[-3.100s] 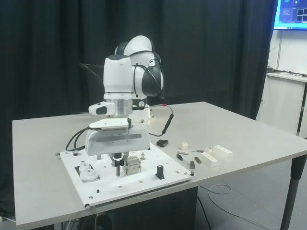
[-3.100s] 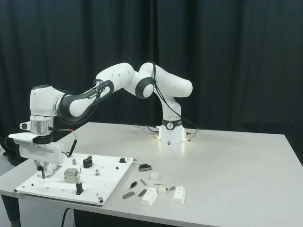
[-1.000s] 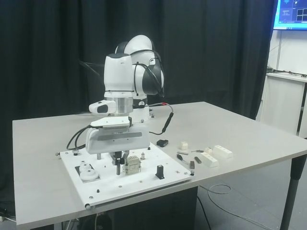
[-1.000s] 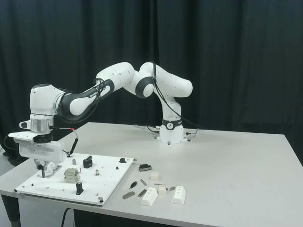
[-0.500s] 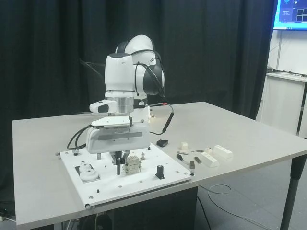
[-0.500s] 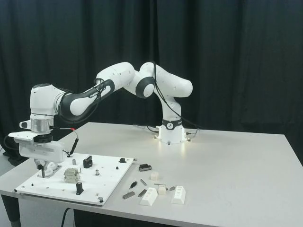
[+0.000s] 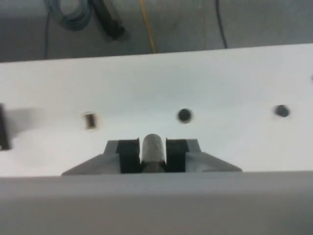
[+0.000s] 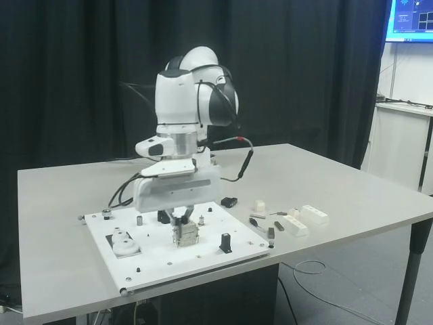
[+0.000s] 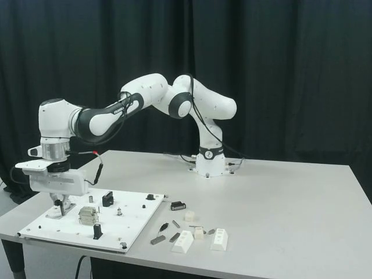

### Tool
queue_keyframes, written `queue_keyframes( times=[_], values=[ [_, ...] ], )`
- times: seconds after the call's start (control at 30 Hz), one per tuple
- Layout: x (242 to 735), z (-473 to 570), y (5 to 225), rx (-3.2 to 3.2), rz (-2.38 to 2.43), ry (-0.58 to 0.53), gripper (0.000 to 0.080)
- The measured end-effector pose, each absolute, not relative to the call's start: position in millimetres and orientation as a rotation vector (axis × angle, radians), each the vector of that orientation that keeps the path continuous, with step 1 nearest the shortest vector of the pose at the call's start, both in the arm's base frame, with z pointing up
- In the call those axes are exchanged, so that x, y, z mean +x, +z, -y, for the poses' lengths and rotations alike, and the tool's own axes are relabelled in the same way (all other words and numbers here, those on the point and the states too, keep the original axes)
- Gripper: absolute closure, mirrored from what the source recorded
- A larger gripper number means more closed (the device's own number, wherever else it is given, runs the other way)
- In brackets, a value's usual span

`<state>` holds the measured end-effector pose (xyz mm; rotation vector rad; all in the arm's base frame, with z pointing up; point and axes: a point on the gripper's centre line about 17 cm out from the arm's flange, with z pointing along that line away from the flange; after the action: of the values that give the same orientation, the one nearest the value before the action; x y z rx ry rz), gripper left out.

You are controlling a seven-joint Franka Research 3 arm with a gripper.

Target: Place round peg 3.

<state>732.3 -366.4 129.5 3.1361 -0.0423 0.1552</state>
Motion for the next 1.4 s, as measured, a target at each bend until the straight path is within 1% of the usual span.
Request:
queue_keyframes(
  times=[0.33,0.6,0.8,1.07,1.4],
  values=[
    [727,319,149,3.205,-0.021,0.065,0.0694],
    [725,270,155,3.243,-0.109,-0.024,0.0694],
    [726,232,154,3.257,-0.198,-0.083,0.0694],
    [730,186,150,3.24,-0.395,-0.131,0.0694],
    [727,147,136,3.194,-0.471,-0.215,0.0694]
  ],
)
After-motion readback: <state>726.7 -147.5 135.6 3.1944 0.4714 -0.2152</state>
